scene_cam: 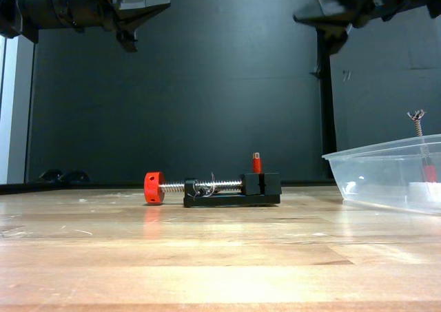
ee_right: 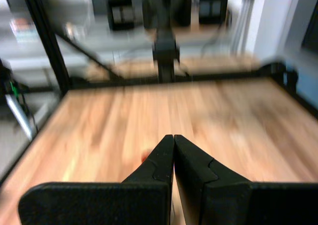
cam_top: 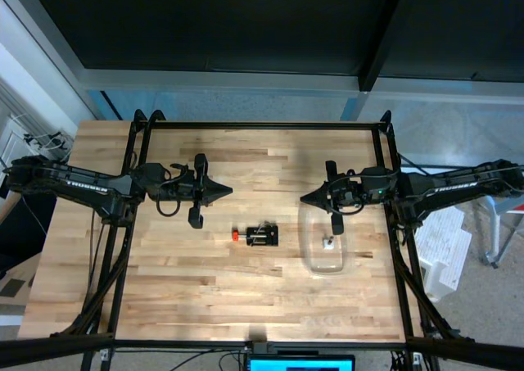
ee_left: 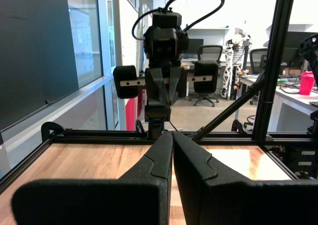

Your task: Pick the RCA connector and install on taskboard

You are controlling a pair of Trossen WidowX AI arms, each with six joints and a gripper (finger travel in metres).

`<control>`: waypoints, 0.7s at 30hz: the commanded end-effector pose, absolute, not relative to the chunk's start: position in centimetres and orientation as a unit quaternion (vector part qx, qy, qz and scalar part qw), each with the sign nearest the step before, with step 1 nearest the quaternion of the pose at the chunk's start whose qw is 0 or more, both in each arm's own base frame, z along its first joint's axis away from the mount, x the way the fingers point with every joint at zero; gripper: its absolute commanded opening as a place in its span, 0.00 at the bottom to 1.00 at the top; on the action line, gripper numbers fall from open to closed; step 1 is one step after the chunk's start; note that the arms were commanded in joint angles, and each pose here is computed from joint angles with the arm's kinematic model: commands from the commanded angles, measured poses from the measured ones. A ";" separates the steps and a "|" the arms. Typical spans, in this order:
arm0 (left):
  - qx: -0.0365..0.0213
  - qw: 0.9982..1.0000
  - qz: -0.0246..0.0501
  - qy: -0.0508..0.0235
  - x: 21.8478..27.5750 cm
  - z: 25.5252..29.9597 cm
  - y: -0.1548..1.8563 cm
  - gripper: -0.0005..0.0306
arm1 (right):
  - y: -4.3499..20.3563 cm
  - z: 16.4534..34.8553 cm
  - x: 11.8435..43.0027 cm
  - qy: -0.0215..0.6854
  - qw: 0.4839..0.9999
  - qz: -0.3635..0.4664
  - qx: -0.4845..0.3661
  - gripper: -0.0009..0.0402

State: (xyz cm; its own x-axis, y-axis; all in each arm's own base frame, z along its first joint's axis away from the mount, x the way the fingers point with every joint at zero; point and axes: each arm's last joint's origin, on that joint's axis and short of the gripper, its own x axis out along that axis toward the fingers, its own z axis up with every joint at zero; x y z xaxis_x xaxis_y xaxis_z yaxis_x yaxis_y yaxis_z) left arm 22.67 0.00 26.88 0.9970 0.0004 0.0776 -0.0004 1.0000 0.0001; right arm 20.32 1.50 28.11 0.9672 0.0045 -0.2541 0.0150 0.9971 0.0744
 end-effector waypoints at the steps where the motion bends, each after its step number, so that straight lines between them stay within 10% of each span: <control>1: 0.000 0.999 0.000 -0.038 22.68 26.86 0.00 0.02 | 1.5 28.5 19.8 0.189 0.981 -0.003 0.033 0.02; 21: 0.000 0.999 0.000 -0.039 22.68 26.87 0.00 0.02 | 4.0 29.3 15.8 0.435 0.898 0.014 0.059 0.02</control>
State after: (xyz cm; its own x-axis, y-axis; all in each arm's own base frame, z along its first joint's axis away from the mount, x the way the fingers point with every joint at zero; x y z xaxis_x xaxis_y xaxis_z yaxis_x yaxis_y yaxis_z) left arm 22.67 0.00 26.86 0.9970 0.0004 0.0768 -0.0004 1.0000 -0.0002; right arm 15.90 3.88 29.40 0.6334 0.0766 -0.7700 0.0213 0.9930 0.1163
